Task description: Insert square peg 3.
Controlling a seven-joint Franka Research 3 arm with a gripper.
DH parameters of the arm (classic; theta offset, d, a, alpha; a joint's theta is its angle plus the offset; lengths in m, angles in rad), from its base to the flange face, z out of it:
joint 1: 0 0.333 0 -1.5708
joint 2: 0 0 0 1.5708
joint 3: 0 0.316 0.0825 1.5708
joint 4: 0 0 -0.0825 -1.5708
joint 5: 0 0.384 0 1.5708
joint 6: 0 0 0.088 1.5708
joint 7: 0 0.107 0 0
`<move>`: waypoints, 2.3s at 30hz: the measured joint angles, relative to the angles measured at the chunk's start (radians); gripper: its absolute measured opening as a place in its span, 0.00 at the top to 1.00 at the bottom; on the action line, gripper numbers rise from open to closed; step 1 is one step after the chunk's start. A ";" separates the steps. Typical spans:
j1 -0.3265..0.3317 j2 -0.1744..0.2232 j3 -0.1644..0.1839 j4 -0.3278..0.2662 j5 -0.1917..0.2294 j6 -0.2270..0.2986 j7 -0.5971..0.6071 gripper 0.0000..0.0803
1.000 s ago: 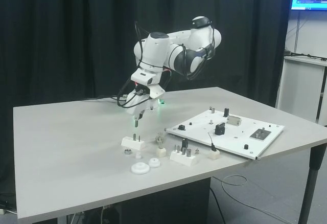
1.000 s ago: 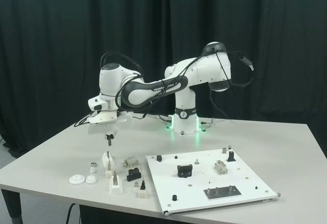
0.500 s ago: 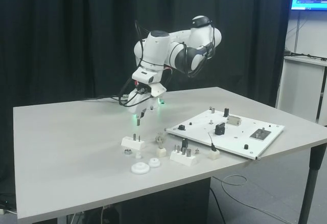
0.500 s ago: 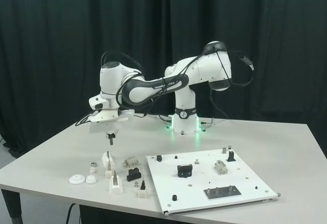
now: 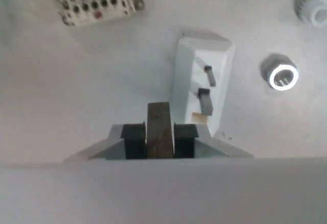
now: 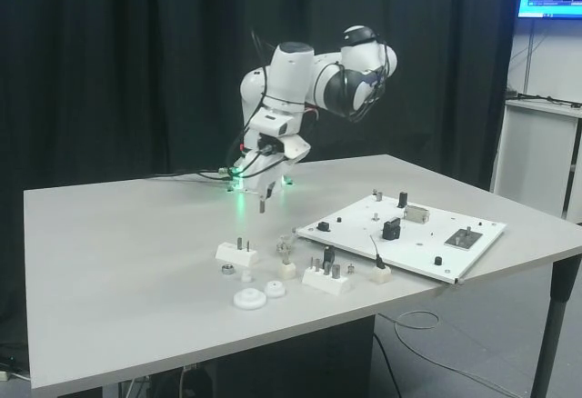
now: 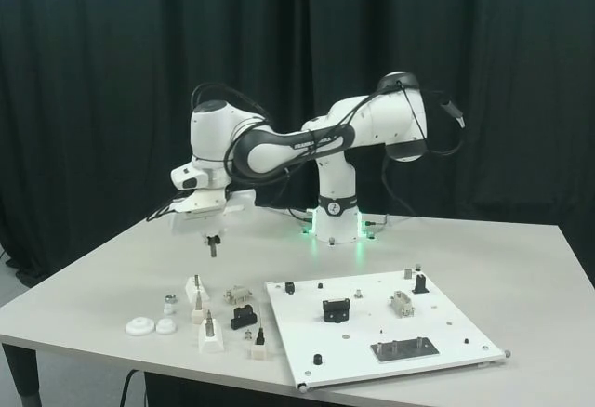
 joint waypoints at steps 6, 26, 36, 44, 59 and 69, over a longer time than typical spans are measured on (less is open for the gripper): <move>0.048 -0.007 -0.025 0.002 -0.017 -0.032 0.039 0.86; 0.234 -0.036 -0.100 0.019 -0.096 -0.122 0.208 0.86; 0.319 -0.039 -0.132 0.052 -0.114 -0.192 0.308 0.86; 0.386 -0.045 -0.138 0.087 -0.117 -0.230 0.408 0.86; 0.496 -0.055 -0.136 0.170 -0.117 -0.285 0.617 0.86; 0.535 -0.058 -0.110 0.226 -0.117 -0.308 0.736 0.86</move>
